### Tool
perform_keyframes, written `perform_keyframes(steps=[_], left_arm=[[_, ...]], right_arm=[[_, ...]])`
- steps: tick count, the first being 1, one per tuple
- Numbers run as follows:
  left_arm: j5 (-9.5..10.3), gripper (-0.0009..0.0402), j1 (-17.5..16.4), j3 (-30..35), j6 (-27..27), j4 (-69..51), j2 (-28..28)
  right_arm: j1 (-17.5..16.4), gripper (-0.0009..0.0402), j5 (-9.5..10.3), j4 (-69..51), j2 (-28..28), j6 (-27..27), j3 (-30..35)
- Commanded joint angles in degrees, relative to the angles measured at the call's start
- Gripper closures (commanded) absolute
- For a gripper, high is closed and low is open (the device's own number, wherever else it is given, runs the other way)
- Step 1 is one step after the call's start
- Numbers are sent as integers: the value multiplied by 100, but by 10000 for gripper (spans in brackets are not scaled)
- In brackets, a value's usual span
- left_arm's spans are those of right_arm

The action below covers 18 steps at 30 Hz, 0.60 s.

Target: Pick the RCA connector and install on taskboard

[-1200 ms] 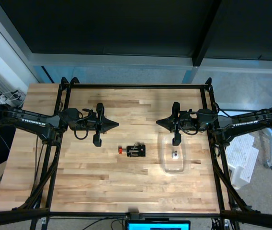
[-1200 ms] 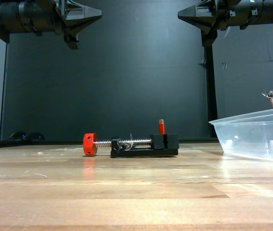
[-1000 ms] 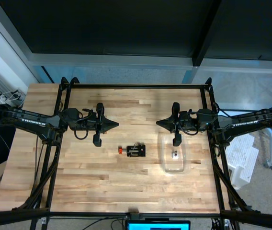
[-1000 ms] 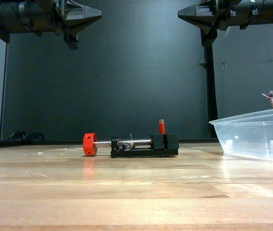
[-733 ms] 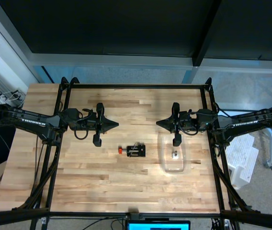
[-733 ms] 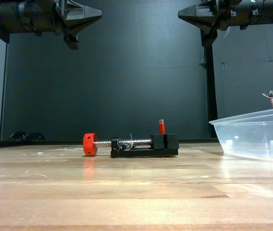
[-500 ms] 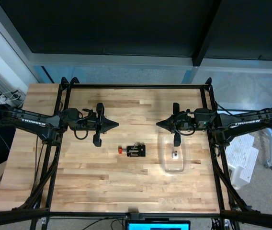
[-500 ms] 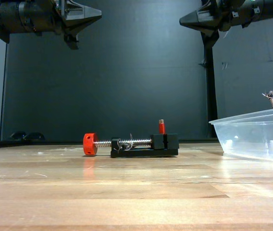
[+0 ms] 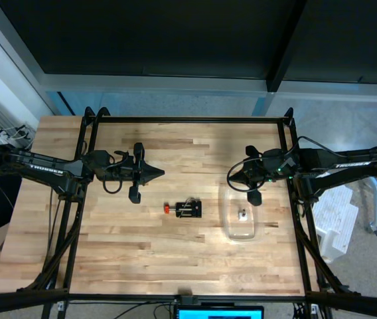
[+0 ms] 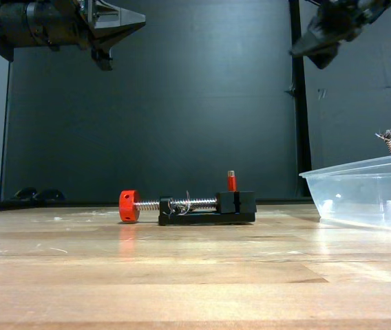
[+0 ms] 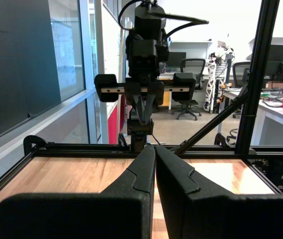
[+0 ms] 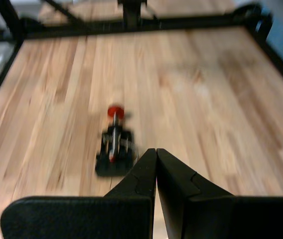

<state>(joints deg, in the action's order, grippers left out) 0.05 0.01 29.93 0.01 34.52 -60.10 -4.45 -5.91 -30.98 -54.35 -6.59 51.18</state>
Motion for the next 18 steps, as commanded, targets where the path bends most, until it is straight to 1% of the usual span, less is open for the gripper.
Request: perform_keyframes(steps=[1, 9, 13, 18], left_arm=[[-2, 393, 0, 2, -2, 4, 0], [-2, 393, 0, 2, -2, 2, 0], [-2, 393, 0, 2, -2, 2, 0], [-2, 393, -2, 2, -2, 2, 0]], right_arm=[[-72, 393, 2, -774, -9, -125, 249], [-378, 393, -4, -2151, -11, -404, 651], [-553, 393, -2, -2566, -20, -656, 715], [-750, 393, -4, -2872, -20, -815, 708]])
